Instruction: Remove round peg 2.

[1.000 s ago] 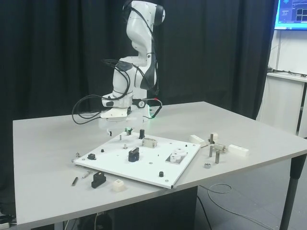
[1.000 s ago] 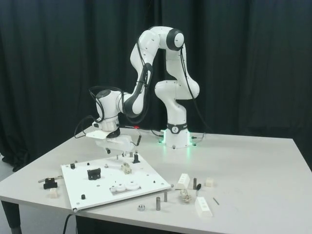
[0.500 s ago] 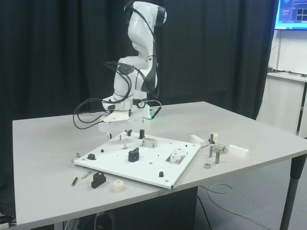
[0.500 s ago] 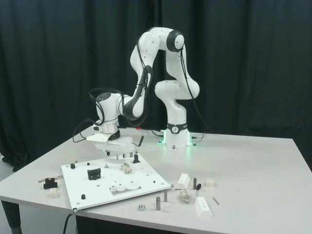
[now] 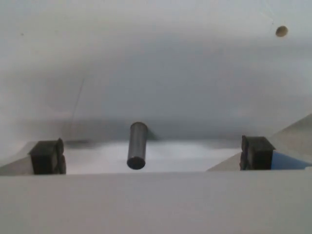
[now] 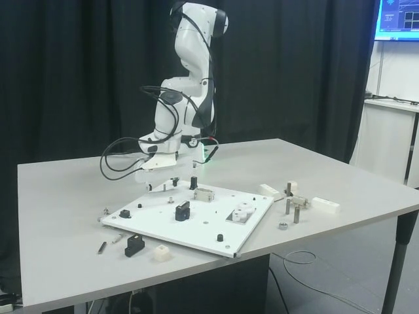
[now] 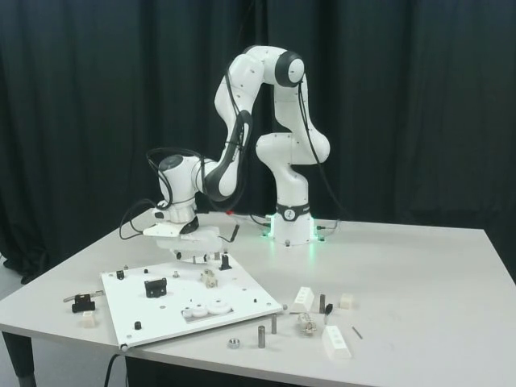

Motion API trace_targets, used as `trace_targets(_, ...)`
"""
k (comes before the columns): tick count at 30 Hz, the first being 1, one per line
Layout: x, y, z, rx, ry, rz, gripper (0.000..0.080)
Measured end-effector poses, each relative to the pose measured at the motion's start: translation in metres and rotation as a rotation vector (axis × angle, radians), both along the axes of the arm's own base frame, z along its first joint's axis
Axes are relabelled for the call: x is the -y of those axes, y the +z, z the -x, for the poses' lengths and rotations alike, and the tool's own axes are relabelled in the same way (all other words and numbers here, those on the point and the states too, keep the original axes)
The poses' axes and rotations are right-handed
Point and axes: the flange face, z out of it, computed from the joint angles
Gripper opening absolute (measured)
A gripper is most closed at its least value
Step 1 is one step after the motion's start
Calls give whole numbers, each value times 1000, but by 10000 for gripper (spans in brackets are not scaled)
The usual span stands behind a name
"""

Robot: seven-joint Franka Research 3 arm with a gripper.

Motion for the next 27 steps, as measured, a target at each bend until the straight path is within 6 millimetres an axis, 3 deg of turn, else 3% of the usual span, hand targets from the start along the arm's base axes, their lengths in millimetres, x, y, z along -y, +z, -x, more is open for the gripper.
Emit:
trace_targets(14, 1, -2, 1, -4, 30, -8, 800)
trace_targets(15, 1, -2, 1, -4, 37, -10, 705)
trace_targets(22, 1, -1, 0, -2, 56, -14, 705)
trace_targets(24, 1, -1, 0, -2, 57, -14, 383)
trace_targets(27, 0, -1, -1, -1, 58, -14, 383)
